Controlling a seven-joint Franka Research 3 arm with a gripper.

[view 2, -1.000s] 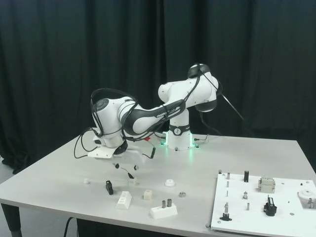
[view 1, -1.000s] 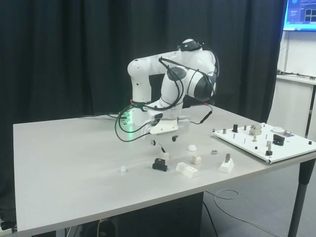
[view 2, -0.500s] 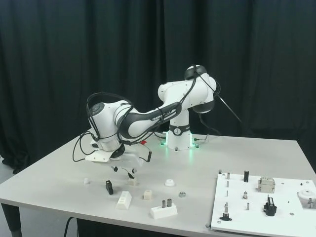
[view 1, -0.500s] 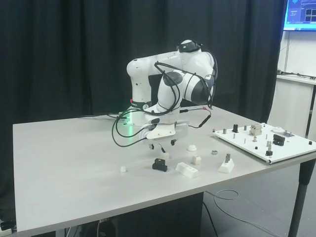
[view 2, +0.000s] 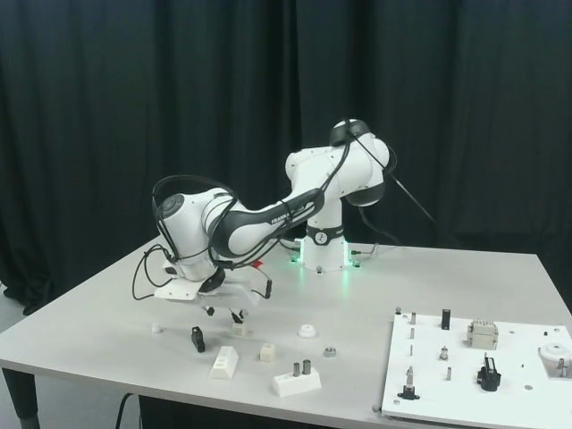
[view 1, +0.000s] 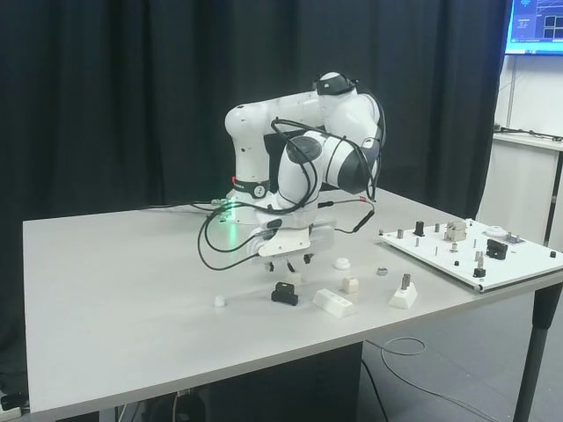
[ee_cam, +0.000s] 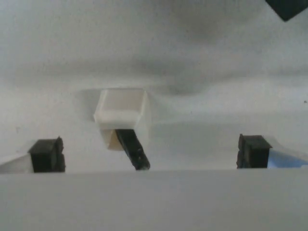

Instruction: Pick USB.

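Just black USB (ee_cam: 133, 149) plug, tilted in white holder (ee_cam: 122, 111).

A grey surface (view 1: 114, 281) is seen carrying the arm's base (view 2: 323, 255), lit green at its foot; near the front edge a small white cap (view 1: 219, 301) is set apart to one side; a black part (view 1: 283, 294) lies beside a white wedge block (view 1: 333, 302); a small white cube (view 1: 350, 285), a white disc (view 1: 341, 263), a grey nut (view 1: 382, 271) and a white block with two upright pins (view 1: 404, 293) are spread close by; a white board (view 1: 519, 264) studded with small parts rests at the far end
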